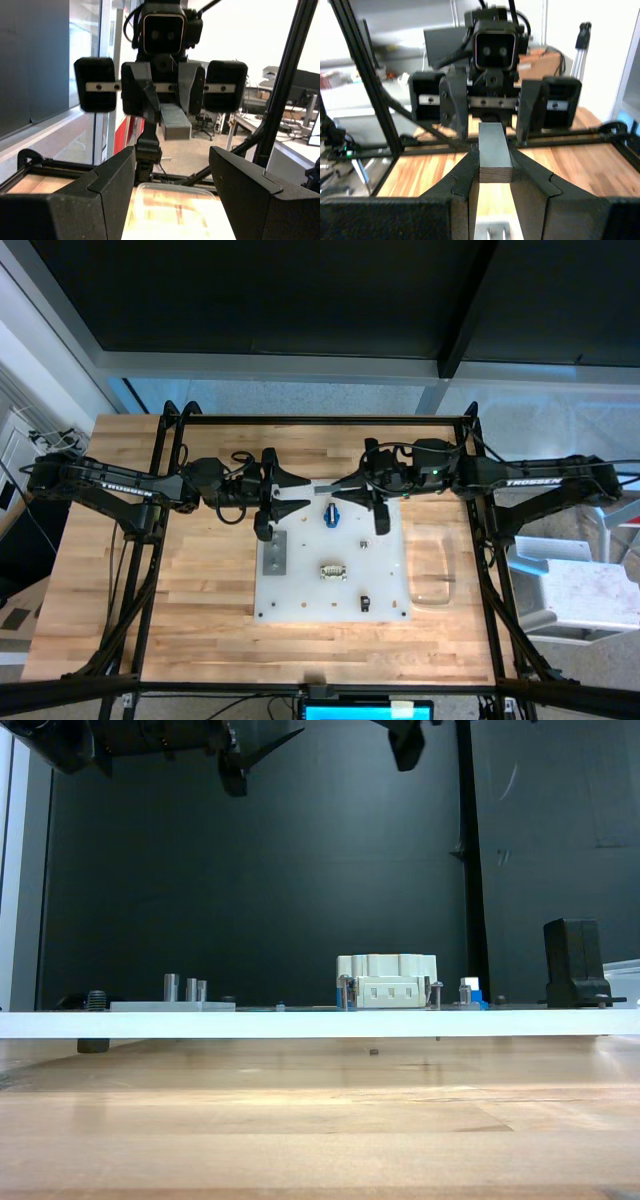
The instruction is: Pick the 16mm bar and place in it's hole on the taskboard
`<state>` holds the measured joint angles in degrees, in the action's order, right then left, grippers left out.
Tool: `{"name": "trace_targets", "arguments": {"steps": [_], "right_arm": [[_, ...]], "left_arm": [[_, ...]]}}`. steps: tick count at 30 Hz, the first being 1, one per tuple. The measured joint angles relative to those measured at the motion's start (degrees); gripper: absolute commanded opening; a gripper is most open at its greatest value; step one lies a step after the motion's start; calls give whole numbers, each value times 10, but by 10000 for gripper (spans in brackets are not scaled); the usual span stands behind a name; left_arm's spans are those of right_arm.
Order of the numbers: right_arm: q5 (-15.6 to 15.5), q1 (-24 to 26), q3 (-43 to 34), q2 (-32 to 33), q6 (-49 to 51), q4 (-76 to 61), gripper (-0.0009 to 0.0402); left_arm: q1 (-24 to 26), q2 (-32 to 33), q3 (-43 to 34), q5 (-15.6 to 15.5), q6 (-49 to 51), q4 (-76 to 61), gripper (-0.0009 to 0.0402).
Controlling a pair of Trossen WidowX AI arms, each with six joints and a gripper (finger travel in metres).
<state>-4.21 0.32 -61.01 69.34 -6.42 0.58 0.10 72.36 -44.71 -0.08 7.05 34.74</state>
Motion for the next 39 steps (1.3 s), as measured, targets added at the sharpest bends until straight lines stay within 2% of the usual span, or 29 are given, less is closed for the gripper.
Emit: {"name": "trace_targets", "arguments": {"steps": [7,11,15,20,29,39], "right_arm": [[17,-32,-11,-34,-14,-153,0],[46,-62,-57,-30,-14,-272,0],[59,-87,-112,-18,-15,-393,0],[93,-126,-184,19,-21,-534,0],[92,-186,-293,121,-65,-726,0],[86,-235,-342,203,-139,-832,0]], "left_arm": [[0,0,0,0,0,-19,183],[0,0,0,0,0,-19,176],[0,0,0,0,0,-19,171],[0,0,0,0,0,-19,164],[0,0,0,0,0,-19,162],[0,0,0,0,0,-19,160]]}}
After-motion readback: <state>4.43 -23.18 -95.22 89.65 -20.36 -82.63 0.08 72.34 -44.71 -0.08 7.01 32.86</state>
